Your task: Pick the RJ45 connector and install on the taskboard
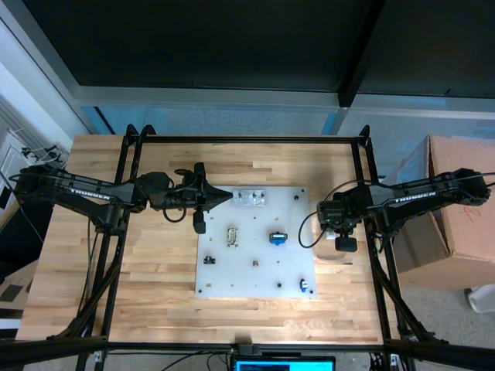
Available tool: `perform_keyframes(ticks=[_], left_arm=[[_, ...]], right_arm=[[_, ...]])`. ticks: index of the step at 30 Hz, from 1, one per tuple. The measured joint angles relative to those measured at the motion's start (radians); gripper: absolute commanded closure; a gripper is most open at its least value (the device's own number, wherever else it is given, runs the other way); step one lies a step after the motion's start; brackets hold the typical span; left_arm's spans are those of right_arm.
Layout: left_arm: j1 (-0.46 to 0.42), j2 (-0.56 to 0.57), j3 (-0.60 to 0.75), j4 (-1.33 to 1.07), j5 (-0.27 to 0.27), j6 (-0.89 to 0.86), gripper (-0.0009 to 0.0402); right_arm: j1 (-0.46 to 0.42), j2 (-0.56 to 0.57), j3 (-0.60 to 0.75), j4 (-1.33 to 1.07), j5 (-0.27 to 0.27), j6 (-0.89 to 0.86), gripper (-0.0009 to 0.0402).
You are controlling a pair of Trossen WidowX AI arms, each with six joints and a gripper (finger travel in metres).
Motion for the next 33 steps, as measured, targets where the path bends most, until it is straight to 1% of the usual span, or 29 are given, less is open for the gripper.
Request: perform_keyframes(ticks=[6,9,17,18,21,23,27,33], left_arm=[[0.0,0.0,0.0,0.0,0.0,0.0,0.0393],[0.0,0.0,0.0,0.0,0.0,0.0,0.0393],[0.0,0.0,0.0,0.0,0.0,0.0,0.0393],[0.0,0.0,0.0,0.0,0.0,0.0,0.0393],[0.0,0.0,0.0,0.0,0.0,0.0,0.0393],[0.0,0.0,0.0,0.0,0.0,0.0,0.0393],[0.0,0.0,0.0,0.0,0.0,0.0,0.0393],[0.0,0.0,0.0,0.0,0.0,0.0,0.0393]], right_arm=[[0.0,0.0,0.003,-0.01,0.0,0.0,0.0393],[0.0,0.0,0.026,-0.051,0.002,-0.003,0.0393],[0.0,-0.015,0.175,-0.176,0.012,-0.011,0.0393],[0.0,-0.016,0.197,-0.193,0.016,-0.011,0.0393],[0.0,-0.018,0.256,-0.23,0.051,-0.005,0.0393],[0.0,-0.018,0.283,-0.245,0.058,-0.006,0.0393],[0.0,-0.018,0.311,-0.262,0.058,-0.011,0.0393],[0.0,-0.018,0.314,-0.282,0.057,-0.008,0.0392]])
